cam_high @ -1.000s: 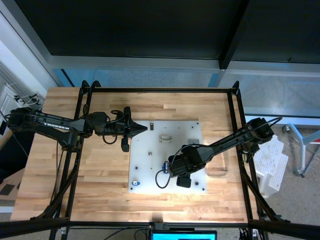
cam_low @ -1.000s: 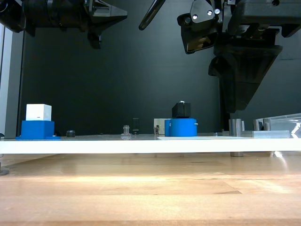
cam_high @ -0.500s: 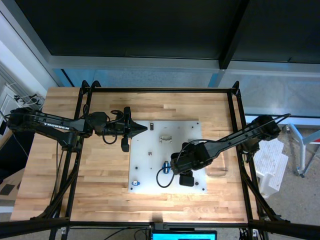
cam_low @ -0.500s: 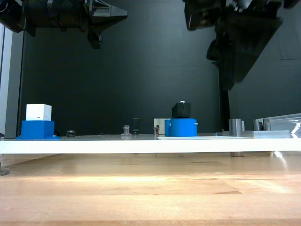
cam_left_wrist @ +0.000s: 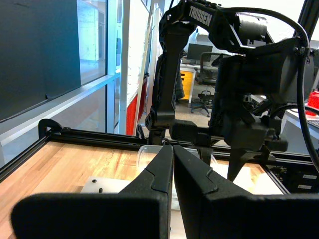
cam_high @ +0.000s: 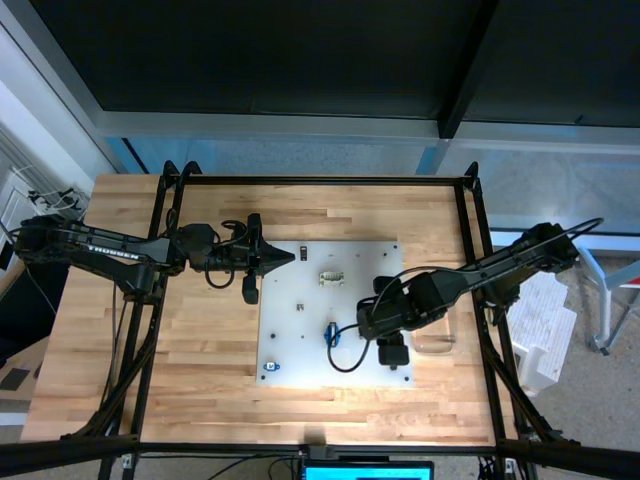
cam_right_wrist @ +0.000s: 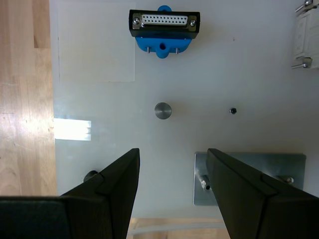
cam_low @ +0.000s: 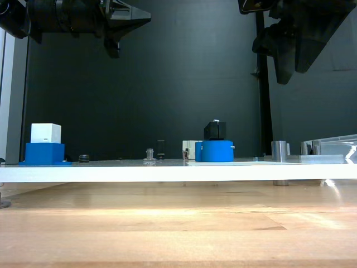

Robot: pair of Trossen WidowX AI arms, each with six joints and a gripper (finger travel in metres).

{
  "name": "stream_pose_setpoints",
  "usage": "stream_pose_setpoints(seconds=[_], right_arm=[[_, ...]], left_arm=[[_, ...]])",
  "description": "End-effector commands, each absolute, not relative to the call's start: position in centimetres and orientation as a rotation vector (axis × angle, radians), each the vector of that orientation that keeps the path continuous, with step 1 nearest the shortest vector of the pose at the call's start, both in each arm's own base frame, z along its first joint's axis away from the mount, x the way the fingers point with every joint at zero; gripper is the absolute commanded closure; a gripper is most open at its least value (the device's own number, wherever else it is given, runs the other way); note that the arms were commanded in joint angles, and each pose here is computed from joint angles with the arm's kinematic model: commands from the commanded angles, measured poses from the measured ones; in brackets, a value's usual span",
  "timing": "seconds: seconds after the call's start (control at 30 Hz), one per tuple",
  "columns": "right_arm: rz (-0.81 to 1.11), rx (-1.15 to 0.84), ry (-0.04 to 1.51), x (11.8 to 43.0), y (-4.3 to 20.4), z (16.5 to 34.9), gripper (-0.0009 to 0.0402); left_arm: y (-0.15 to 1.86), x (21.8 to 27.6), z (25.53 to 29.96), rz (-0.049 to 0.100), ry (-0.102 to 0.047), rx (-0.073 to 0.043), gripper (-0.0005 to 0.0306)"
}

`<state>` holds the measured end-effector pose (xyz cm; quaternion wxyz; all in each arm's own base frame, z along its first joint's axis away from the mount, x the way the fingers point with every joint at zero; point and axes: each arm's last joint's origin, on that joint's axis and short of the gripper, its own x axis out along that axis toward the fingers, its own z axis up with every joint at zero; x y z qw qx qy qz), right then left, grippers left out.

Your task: Pick the 16mm cylinder and install on the taskboard

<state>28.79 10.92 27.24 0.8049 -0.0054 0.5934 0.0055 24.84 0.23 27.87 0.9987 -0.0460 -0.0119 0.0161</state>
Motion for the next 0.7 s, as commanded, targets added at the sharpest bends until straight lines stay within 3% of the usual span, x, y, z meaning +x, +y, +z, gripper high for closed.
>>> stream_pose_setpoints(seconds=[0.03,0.4,0.7], right_arm=[[0.015,-0.013,1.24,28.4,10.6,27.9,0.0208],[-0.006,0.015,0.834,26.2,6.2,33.9,0.0212],[-0.023,0.006,0.49,23.4,3.4,35.4,0.0268]], left_arm=[[0.24,24.84,27.87,0.033,-0.024,-0.092,0.03],[0.24,24.84,27.87,0.033,-0.024,-0.092,0.03],[0.24,24.84,27.87,0.033,-0.024,-0.092,0.03]])
